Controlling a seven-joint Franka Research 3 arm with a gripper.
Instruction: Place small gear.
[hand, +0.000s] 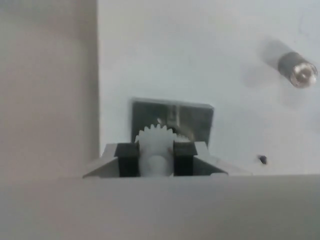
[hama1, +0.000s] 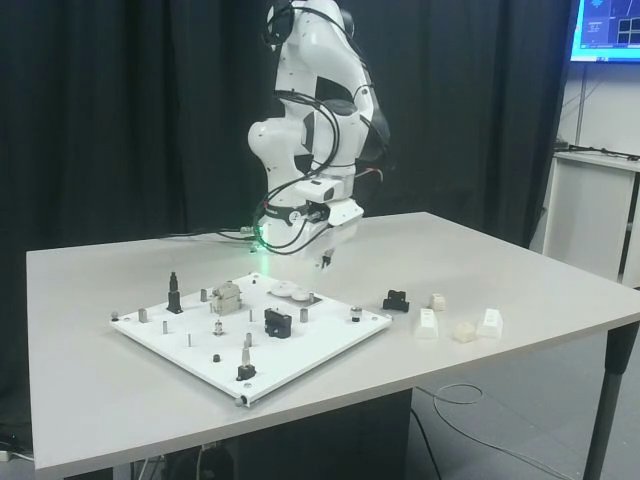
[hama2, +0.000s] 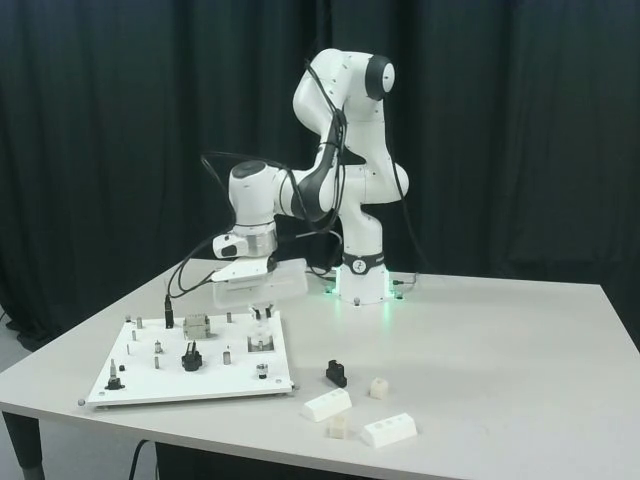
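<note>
Small gear (hand: 156, 145): white, toothed, pinched between the two black fingers (hand: 128, 159) of the gripper (hand: 156, 160) and held clear above the white board (hand: 200, 55), over a dark square block (hand: 192, 120). Board: laid on the grey table (hama1: 520, 260), studded with pegs and black fittings; a metal peg (hand: 299, 71) is seen nearby. White blocks (hama2: 326, 404): set on the table beside the board.

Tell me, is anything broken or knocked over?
Nothing stands out. The small gear sits straight in the gripper above the white board, and the loose blocks rest tidily on the grey table.
</note>
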